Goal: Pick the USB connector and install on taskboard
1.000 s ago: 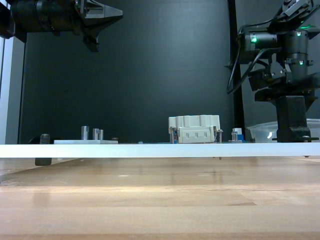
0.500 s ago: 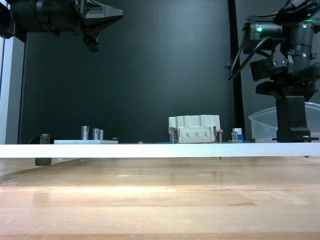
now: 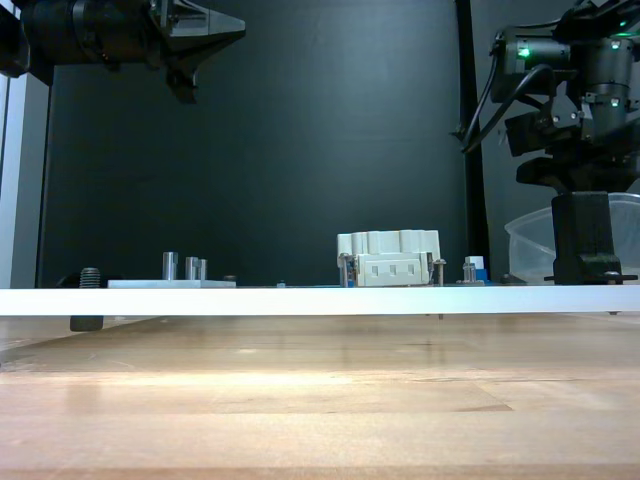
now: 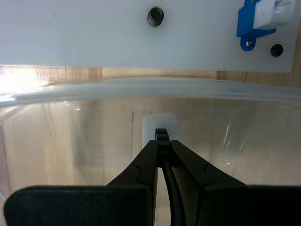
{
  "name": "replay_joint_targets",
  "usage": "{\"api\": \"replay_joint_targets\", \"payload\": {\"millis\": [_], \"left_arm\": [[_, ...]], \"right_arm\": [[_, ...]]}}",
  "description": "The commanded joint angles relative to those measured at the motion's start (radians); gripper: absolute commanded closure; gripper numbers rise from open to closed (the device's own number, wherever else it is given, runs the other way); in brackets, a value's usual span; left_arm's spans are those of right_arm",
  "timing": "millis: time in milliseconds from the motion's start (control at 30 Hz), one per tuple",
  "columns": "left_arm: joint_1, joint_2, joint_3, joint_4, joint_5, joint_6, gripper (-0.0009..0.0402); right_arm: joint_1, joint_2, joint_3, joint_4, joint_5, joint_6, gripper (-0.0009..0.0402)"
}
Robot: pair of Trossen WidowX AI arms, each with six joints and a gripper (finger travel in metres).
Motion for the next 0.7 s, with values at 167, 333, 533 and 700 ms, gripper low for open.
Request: {"api": "replay_joint_targets", "payload": {"millis": [167, 333, 533, 700], "left_arm": [[0.0, 0.0, 0.0, 0.0, 0.0, 0.0, 0.0393], [0.0, 0.0, 0.0, 0.0, 0.0, 0.0, 0.0393], [0.0, 0.0, 0.0, 0.0, 0.0, 0.0, 0.0393], [0.0, 0.0, 0.0, 0.0, 0.0, 0.0, 0.0393]], "right_arm": [[0.0, 0.004, 0.011, -0.03, -0.003, 0.002, 0.0393], [0.0, 0.013, 0.011, -0.019, -0.051, 0.029, 0.0393], [-0.004, 0.024, 0.004, 0.011, -0.035, 0.029, 0.0393], [-0.004, 0.026, 0.005, 0.026, -0.016, 0.057, 0.0393]]}}
